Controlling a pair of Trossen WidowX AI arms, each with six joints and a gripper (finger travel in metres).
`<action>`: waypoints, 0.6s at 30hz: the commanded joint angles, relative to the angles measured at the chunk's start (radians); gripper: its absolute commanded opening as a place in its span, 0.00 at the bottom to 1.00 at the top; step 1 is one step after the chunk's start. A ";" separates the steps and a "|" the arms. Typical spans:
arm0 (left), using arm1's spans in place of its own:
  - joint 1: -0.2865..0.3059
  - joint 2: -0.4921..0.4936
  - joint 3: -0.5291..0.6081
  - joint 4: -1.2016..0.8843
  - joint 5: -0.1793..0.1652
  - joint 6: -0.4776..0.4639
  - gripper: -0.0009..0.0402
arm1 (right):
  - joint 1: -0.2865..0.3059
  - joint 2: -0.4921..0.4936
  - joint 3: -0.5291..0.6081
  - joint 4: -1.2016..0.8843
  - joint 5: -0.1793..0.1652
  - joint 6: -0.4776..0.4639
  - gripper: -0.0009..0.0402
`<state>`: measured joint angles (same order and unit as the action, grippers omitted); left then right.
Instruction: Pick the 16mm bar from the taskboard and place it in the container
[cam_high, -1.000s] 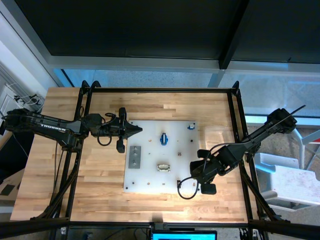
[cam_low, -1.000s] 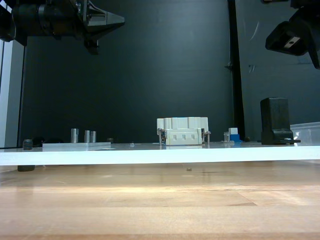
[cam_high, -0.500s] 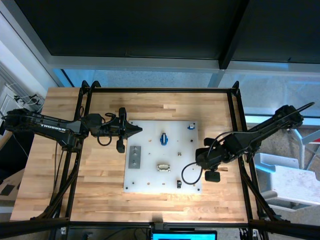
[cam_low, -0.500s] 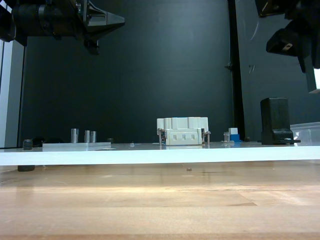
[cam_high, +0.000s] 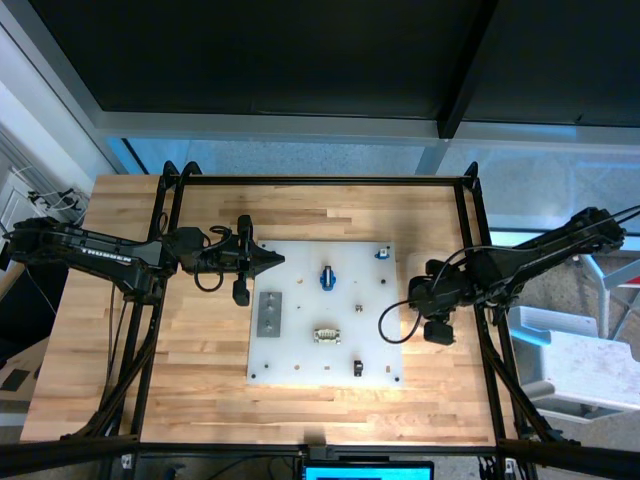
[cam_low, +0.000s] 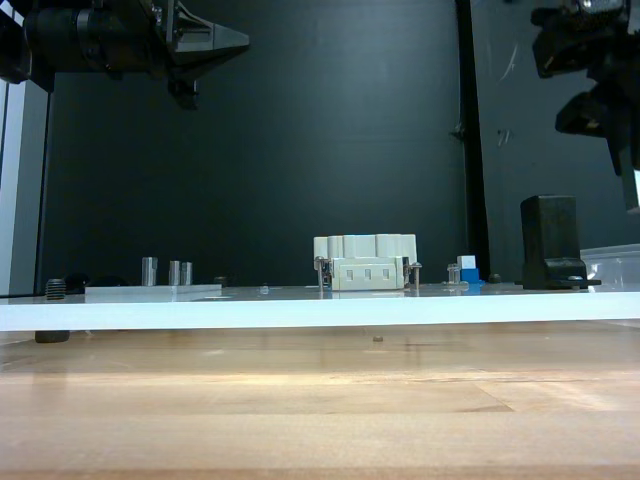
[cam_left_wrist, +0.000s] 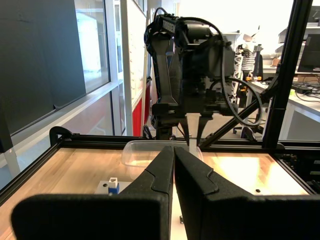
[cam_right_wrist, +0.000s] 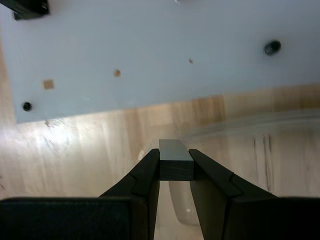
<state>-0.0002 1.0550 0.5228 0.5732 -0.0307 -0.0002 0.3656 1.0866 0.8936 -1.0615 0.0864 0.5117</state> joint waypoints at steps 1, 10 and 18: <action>0.000 0.000 0.000 0.000 0.000 0.000 0.02 | -0.008 -0.033 -0.023 -0.007 0.000 0.005 0.11; 0.000 0.000 0.000 0.000 0.000 0.000 0.02 | -0.073 -0.110 -0.075 -0.050 0.000 0.005 0.11; 0.000 0.000 0.000 0.000 0.000 0.000 0.02 | -0.132 -0.132 -0.099 -0.068 0.000 0.006 0.11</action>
<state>-0.0002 1.0550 0.5228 0.5732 -0.0303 -0.0006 0.2428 0.9565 0.7994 -1.1252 0.0860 0.5171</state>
